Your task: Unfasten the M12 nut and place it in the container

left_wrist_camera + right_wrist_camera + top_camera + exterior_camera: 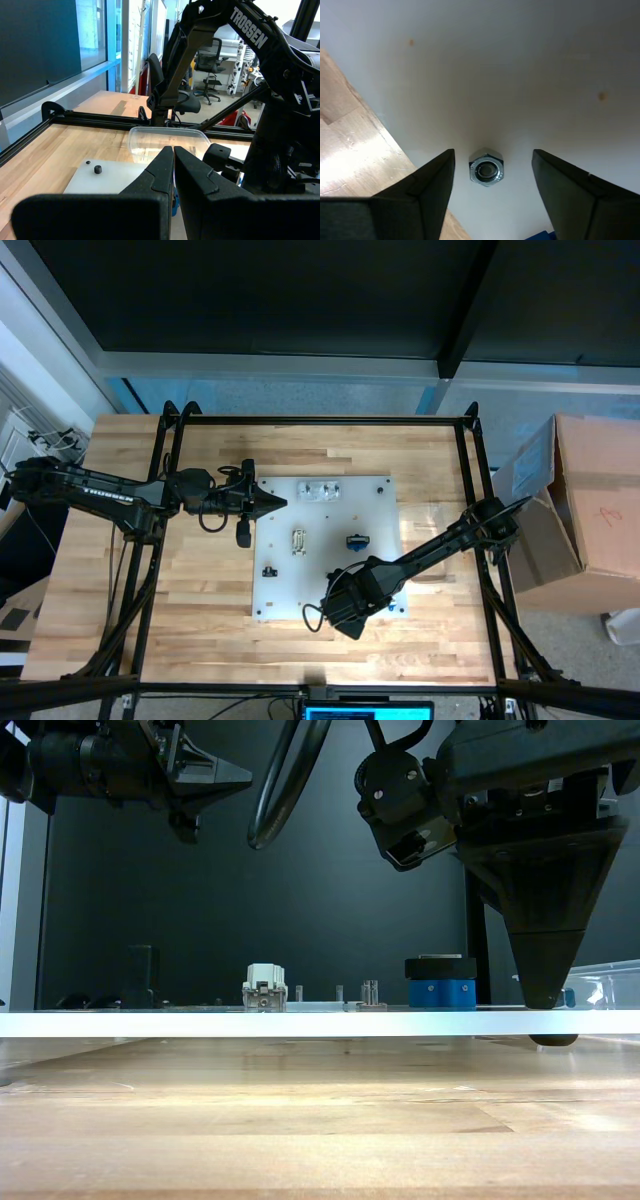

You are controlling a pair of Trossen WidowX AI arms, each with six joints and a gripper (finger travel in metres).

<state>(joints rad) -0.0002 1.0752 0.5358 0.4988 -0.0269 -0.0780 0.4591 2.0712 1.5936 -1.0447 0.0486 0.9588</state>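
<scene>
Fingers of the black right end effector (493, 150) stand apart at the near edge of the flat white plastic board (520, 75), flanking, not touching, the small silver hexagonal nut (486, 170); whether it sits on its stud cannot be told. Farther off, the black left end effector (173, 148) hovers pinched together, facing the clear plastic container (165, 137).

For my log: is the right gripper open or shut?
Open: the right gripper, low over the board's near edge, has fingers either side of the nut, gaps visible. Left gripper, shut, hangs above the board's left edge.

High overhead, low table-level, wrists close; all share board (370, 505).
</scene>
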